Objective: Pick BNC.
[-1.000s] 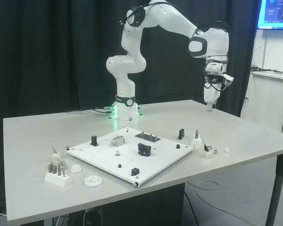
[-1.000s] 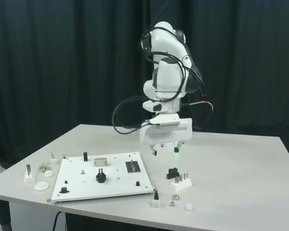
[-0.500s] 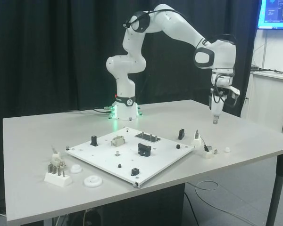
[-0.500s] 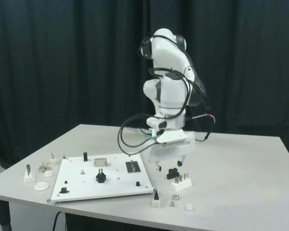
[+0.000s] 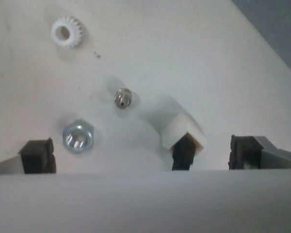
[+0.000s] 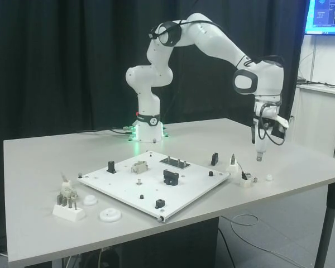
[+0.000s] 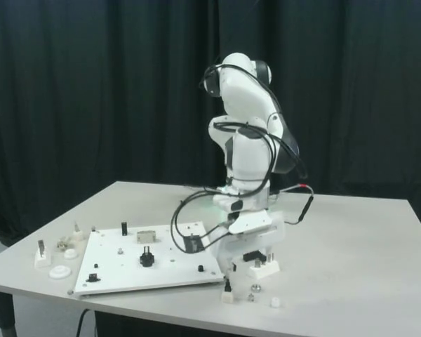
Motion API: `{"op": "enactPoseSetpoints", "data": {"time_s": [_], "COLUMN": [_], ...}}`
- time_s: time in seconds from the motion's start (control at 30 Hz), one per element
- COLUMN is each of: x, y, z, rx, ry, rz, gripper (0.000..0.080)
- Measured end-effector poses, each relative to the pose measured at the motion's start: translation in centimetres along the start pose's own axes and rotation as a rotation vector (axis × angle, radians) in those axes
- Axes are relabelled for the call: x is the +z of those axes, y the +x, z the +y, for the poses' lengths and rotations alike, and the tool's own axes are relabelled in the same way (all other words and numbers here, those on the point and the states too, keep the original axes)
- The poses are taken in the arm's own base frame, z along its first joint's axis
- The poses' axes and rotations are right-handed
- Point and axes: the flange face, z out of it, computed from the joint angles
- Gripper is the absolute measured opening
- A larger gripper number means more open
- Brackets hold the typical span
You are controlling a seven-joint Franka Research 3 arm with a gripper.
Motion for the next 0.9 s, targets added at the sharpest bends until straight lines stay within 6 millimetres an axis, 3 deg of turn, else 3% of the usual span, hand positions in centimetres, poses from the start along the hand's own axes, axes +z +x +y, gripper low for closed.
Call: {"op": "enactPoseSetpoints", "data": {"time_s": [0.43, 0.9], "x": [3.7, 5.8], "y": [1.0, 1.3], "z": [0.1, -0.6], "rx": [-0.003, -0.018], "ry": [0.027, 0.015], "rz": [-0.025, -0.019], "gripper": [0.08, 0.08]}}
